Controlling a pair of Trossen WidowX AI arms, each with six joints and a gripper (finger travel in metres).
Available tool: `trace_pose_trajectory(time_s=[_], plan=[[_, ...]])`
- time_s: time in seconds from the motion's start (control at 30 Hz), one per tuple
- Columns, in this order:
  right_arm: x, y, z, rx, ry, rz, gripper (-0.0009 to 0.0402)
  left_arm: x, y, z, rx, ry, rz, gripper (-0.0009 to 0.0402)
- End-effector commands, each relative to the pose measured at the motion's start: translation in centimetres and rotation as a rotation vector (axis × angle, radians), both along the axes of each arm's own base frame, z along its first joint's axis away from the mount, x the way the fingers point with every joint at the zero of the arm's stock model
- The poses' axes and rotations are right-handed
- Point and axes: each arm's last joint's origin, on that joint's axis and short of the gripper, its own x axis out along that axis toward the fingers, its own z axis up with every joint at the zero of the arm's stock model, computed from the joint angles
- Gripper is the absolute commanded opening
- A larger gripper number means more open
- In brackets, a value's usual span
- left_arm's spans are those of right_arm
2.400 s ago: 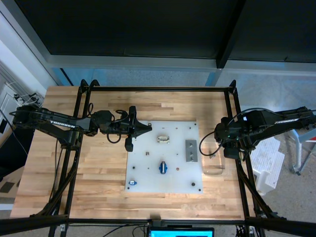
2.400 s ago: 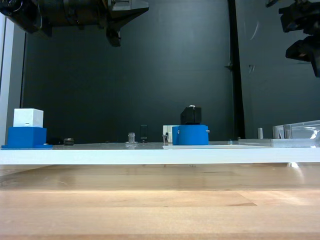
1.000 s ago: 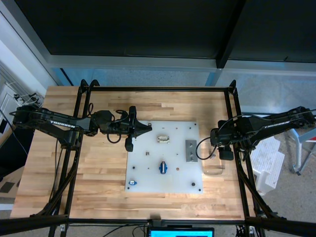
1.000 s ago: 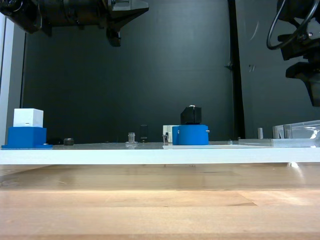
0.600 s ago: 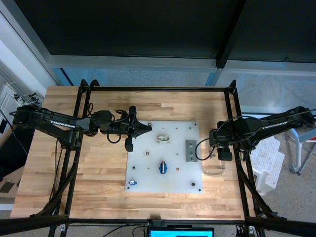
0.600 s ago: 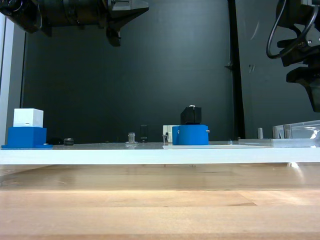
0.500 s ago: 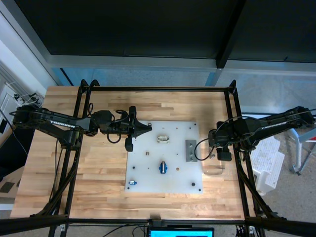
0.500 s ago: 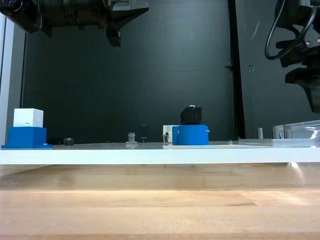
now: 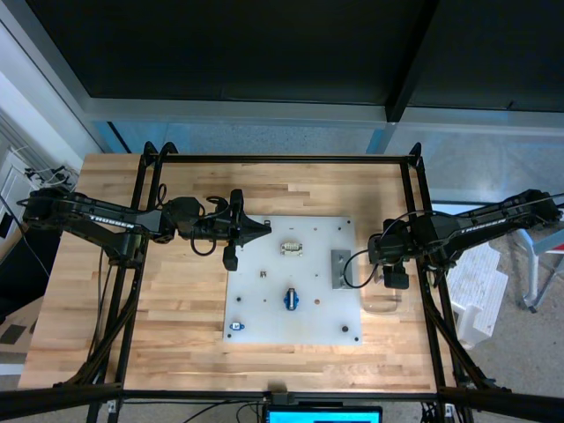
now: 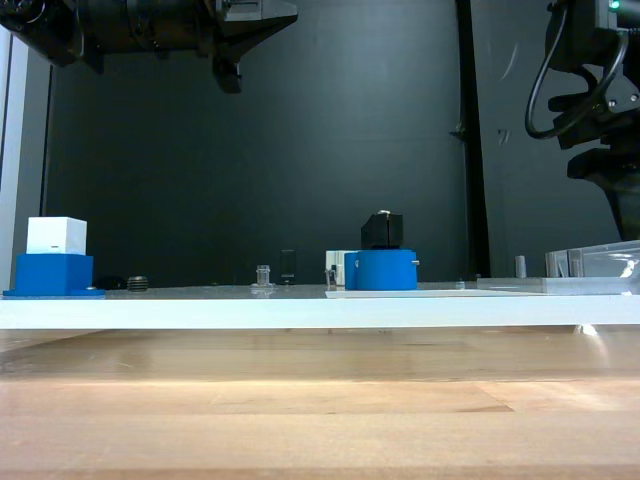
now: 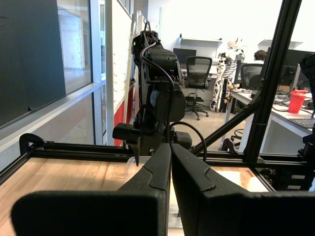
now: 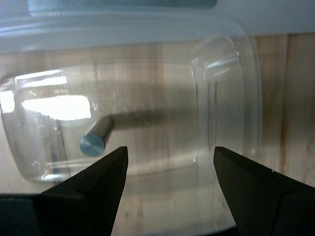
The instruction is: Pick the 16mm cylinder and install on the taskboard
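A light wooden table (image 9: pixel 176 300) made of glued strips fills the middle of the high view. A black metal frame (image 9: pixel 282 159) stands on it, with rails along the far edge and down both sides. A clear plastic tray (image 9: pixel 379 306) lies on the table toward its right side, inside the frame's right rail. Seen close, the tray (image 12: pixel 231 73) has rounded corners and a bright glare on its floor; from table height its rim (image 10: pixel 600 250) shows at the right. A lit screen (image 9: pixel 322 414) sits at the near edge. White papers (image 9: pixel 480 291) lie beyond the table's right edge. Farther off are an office chair (image 11: pixel 197 69) and a red cup (image 11: pixel 297 101) on a desk.
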Motion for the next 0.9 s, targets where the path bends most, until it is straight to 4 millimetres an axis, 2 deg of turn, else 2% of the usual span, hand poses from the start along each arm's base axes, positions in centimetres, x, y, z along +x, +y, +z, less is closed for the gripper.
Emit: trace_pose_trajectory(time_s=[0.03, 0.53, 0.9], plan=[[0.1, 0.0, -0.4, 0.003, -0.003, -0.024, 0.0243, 0.0, 0.0, 0.0, 0.0, 0.0, 0.0, 0.0], [0.0, 0.0, -2.1, 0.02, -0.018, -0.098, 0.0243, 0.0, 0.0, 0.0, 0.0, 0.0, 0.0, 0.0], [0.8, 0.2, -3.3, 0.011, 0.012, -0.097, 0.0242, 0.0, 0.0, 0.0, 0.0, 0.0, 0.0, 0.0]])
